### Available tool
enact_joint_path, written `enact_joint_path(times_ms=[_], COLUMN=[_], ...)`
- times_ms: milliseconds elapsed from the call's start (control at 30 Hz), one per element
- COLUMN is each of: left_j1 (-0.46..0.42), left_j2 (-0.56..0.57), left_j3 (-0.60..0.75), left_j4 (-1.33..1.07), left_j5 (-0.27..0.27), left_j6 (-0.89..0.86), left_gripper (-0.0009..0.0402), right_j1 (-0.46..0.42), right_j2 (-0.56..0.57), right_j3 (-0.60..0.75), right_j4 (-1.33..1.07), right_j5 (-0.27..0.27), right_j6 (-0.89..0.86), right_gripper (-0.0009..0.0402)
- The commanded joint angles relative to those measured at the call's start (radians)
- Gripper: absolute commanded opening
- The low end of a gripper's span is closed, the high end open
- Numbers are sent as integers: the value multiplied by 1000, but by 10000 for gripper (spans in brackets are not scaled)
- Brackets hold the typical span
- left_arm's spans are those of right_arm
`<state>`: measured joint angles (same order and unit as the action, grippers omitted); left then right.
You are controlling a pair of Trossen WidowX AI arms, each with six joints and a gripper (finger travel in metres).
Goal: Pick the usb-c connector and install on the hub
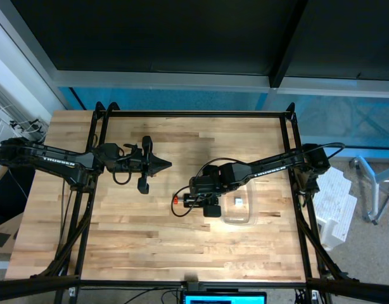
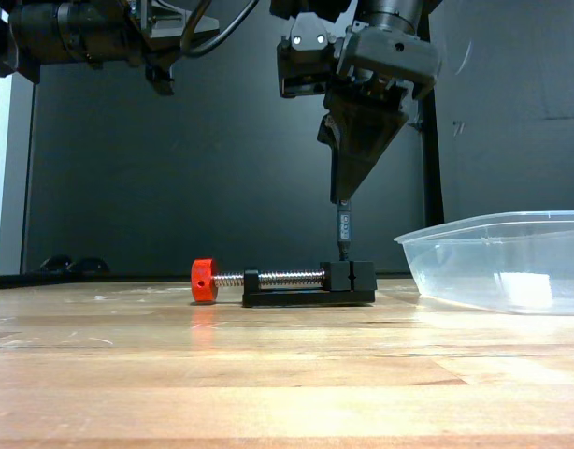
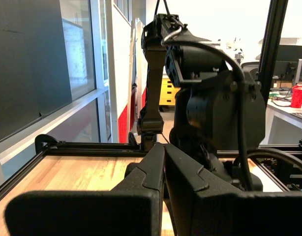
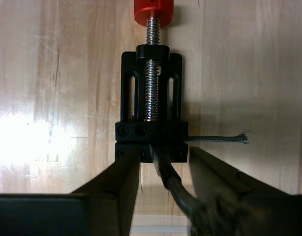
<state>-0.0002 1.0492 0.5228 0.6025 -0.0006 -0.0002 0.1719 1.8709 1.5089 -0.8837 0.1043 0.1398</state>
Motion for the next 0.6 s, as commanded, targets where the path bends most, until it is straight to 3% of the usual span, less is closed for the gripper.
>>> enact_joint_path(times_ms=[33,267,600], left_j1=[0,0,0], left_j2=[0,0,0], left_j3=[0,0,0], left_j4=[0,0,0], left_j5=[0,0,0], left_j6=[0,0,0], left_gripper=[0,0,0], right_j1=[1,0,-6], right_j2=[-34,-116,-380], right_j3=[5,-19,-246], right_j4=[5,4,299], right_j5=[8,8,10], right_j6=[0,-8,-86], right_gripper=[184,216,190])
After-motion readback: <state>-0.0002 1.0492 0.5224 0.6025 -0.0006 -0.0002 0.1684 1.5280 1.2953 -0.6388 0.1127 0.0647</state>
